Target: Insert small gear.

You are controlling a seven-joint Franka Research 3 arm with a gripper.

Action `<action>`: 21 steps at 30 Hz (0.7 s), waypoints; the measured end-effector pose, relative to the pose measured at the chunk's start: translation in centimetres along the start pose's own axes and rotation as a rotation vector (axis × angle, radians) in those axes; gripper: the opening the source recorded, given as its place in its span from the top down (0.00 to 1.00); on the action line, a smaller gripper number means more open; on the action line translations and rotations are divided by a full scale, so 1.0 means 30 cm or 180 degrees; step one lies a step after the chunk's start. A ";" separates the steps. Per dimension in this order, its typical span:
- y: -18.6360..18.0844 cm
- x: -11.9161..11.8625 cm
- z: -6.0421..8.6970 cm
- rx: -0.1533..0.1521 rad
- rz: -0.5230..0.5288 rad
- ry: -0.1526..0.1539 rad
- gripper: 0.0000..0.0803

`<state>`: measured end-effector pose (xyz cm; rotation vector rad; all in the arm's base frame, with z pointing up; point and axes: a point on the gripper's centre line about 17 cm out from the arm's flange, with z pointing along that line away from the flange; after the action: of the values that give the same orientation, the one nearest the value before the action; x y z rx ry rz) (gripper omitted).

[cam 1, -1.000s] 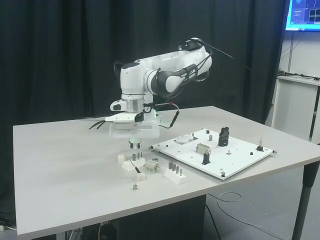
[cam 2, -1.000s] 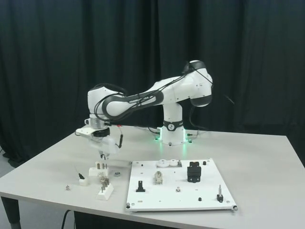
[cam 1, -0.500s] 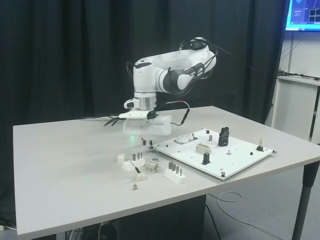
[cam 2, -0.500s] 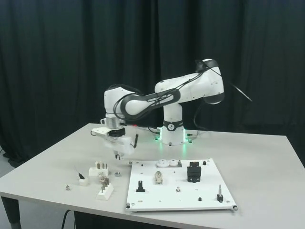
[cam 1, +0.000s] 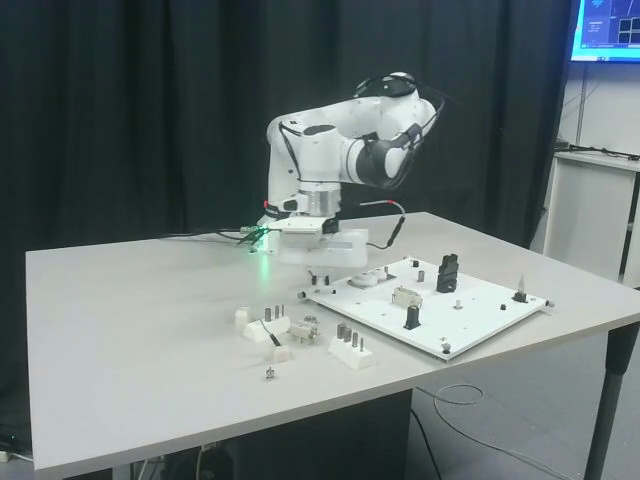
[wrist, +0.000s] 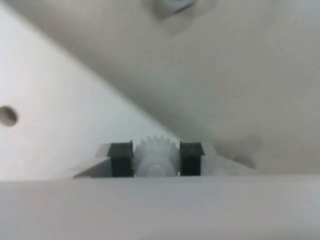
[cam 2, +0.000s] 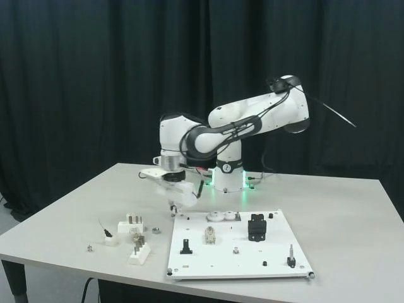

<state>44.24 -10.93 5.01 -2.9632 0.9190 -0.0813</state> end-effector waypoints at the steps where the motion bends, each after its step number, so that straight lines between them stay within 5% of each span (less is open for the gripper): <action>1: -0.012 -0.007 0.000 -0.0005 0.0005 0.0004 0.76; 21: -0.236 -0.186 0.006 -0.0067 0.0251 -0.0067 0.76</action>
<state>43.65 -1.92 5.00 -2.9366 1.0390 -0.0383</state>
